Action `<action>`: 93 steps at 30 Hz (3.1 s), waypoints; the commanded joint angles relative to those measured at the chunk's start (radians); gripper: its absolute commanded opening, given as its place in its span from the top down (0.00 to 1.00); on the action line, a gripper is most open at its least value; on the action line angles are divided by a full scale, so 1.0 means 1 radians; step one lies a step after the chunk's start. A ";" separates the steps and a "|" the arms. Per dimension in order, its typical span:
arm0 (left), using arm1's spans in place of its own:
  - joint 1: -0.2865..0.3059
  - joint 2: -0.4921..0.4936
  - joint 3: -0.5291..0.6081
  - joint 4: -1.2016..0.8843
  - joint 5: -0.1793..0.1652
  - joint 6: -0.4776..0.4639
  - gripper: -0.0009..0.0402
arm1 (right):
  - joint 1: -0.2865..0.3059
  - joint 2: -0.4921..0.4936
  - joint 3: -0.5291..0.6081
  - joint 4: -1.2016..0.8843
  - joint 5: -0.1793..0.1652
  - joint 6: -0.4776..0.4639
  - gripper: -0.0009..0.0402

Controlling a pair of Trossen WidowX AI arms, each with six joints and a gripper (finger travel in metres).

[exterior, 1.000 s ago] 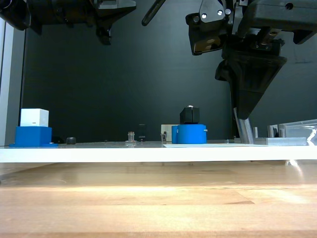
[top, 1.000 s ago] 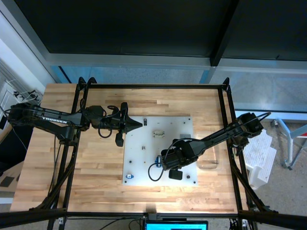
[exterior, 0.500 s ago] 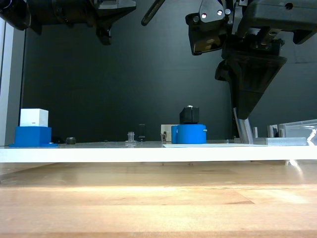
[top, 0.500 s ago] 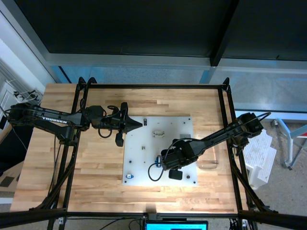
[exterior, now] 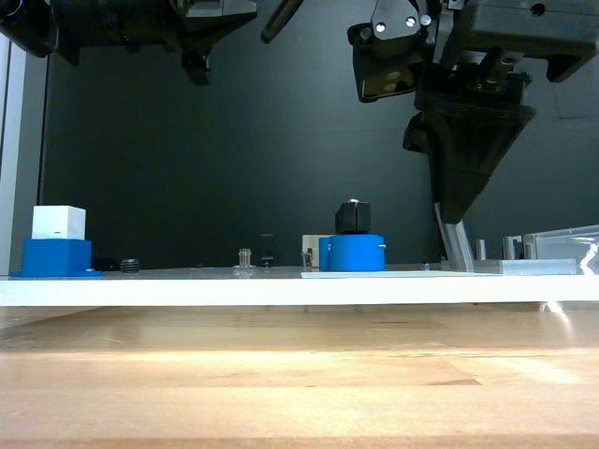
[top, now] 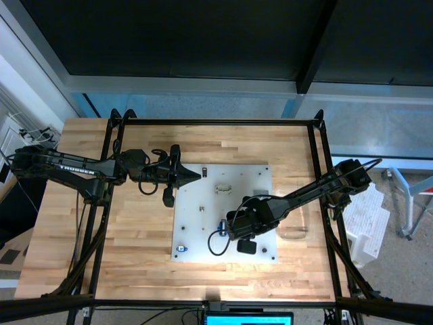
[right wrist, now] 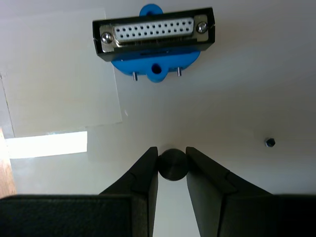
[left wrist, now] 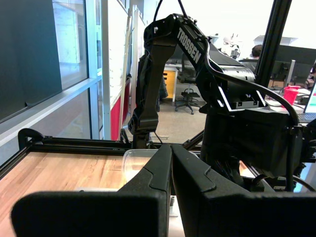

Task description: Pick the 16mm cylinder and install on the taskboard

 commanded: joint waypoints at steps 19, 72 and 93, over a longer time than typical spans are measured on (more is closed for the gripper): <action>0.000 0.000 0.000 0.000 0.000 0.000 0.98 | 0.001 0.000 0.000 -0.003 -0.001 0.000 0.98; 0.000 0.000 0.000 0.000 0.000 0.000 0.98 | 0.085 -0.169 -0.273 0.282 0.151 0.010 0.98; 0.000 0.000 0.000 0.000 0.000 0.000 0.98 | 0.084 -0.138 -0.293 0.320 0.147 0.008 0.97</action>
